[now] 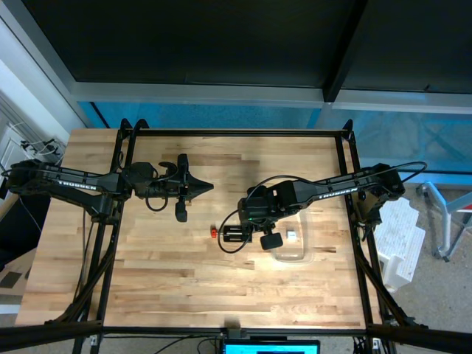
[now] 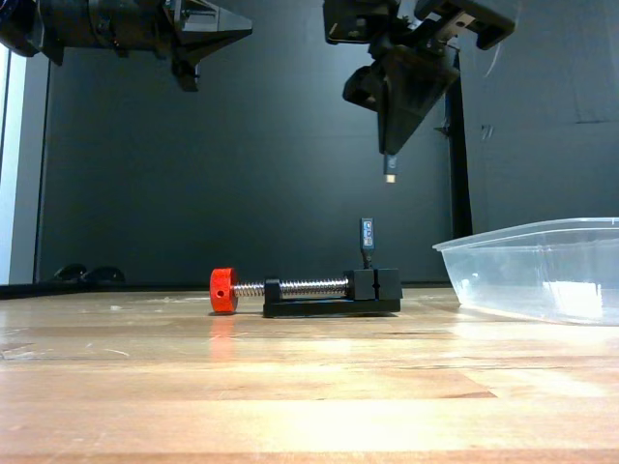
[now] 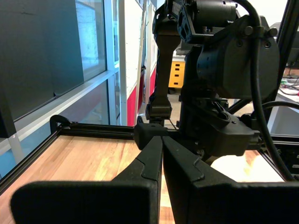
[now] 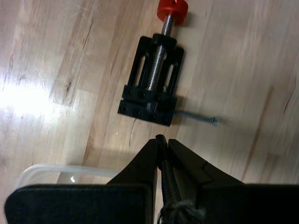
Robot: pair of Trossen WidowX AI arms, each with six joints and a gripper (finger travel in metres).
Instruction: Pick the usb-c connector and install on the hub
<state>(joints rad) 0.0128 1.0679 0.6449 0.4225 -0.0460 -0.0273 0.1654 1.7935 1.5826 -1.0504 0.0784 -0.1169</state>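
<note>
Carry step: right hand clamped on usb-c plug, tip down, high above hub on table. Next: centre plug over hub's upright post, likely socket, then lower straight, gently. Left hand closed, empty, parked aside.

Surface: pale wooden table — planks running left to right.
Near the middle: hub, a black block lying flat — its orange-red knob toward the left edge.
Right of the hub: clear plastic tray, near it but apart.
Edges: black frame rails along the far, left and right sides.
</note>
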